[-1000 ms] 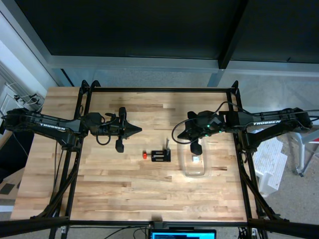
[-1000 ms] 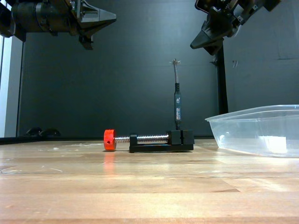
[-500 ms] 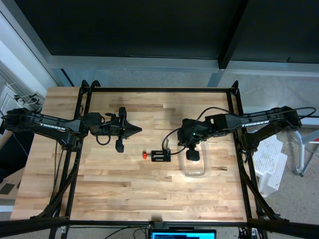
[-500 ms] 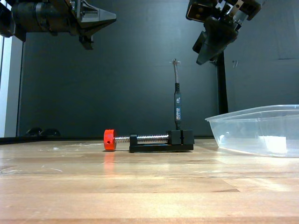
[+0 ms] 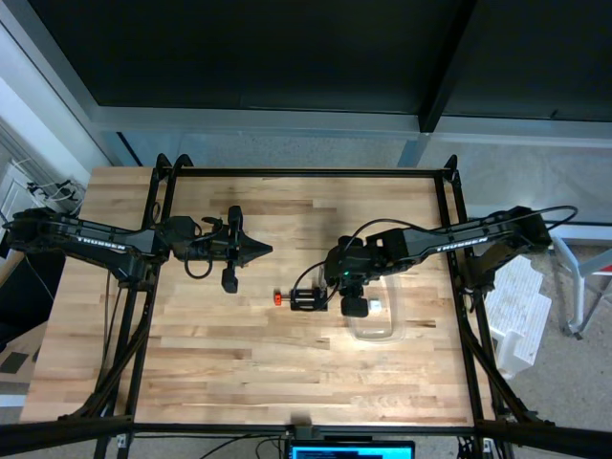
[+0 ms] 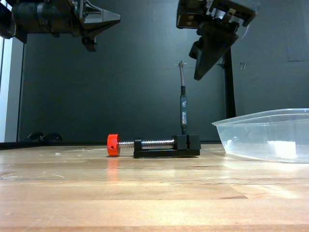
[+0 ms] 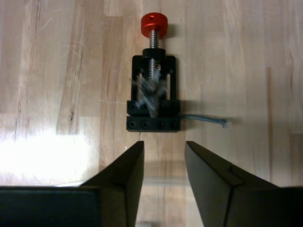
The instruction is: Remove the USB-C connector from taskboard and place in the container
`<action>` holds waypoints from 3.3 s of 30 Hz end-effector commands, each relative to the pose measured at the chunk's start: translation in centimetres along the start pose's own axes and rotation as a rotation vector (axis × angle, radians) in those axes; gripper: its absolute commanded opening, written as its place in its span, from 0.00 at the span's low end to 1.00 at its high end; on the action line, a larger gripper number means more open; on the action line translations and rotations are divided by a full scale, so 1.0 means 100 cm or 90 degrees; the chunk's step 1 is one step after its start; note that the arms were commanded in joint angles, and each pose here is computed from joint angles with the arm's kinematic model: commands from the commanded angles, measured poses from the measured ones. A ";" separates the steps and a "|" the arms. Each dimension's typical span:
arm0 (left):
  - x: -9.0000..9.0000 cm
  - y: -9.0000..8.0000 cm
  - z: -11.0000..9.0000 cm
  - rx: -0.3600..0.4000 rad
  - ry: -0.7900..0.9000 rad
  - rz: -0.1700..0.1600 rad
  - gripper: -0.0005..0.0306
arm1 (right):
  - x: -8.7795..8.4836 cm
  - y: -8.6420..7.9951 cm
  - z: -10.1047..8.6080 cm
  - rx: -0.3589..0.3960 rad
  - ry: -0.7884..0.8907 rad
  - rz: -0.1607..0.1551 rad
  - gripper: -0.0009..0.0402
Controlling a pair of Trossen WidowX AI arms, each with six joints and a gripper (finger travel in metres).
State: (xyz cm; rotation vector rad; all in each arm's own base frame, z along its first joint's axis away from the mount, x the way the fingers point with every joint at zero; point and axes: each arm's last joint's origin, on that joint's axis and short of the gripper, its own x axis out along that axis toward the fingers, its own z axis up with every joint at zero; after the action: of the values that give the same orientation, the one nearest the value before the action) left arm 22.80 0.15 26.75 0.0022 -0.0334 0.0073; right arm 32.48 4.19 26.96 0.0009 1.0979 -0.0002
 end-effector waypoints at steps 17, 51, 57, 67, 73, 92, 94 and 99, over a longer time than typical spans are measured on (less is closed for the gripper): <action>0.000 0.000 0.000 0.000 -0.001 0.000 0.02 | 0.039 0.010 0.026 -0.017 0.061 -0.024 0.41; 0.000 0.000 0.000 0.000 0.000 0.000 0.02 | 0.056 0.013 0.025 -0.015 0.078 -0.021 0.09; 0.000 0.000 0.000 0.000 0.000 0.000 0.02 | 0.056 0.013 0.025 -0.016 0.078 -0.021 0.02; 0.000 0.000 0.000 0.000 0.000 0.000 0.02 | 0.055 0.013 0.025 -0.018 0.078 -0.021 0.02; 0.000 0.000 0.000 0.000 0.000 0.000 0.02 | 0.051 0.013 0.027 -0.018 0.072 -0.020 0.02; 0.000 0.000 0.000 0.000 0.000 0.000 0.02 | 0.026 0.014 0.040 -0.030 0.066 -0.018 0.02; 0.000 0.000 0.000 0.000 0.000 0.000 0.02 | 0.026 0.015 0.040 -0.033 0.065 -0.017 0.02; 0.000 0.000 0.000 0.000 0.000 0.000 0.02 | 0.026 0.017 0.040 -0.035 0.065 -0.016 0.02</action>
State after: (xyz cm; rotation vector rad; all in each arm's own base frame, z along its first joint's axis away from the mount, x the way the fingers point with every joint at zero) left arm 22.79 0.15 26.77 0.0018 -0.0341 0.0069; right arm 37.19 5.85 26.52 -0.0626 1.1989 0.0075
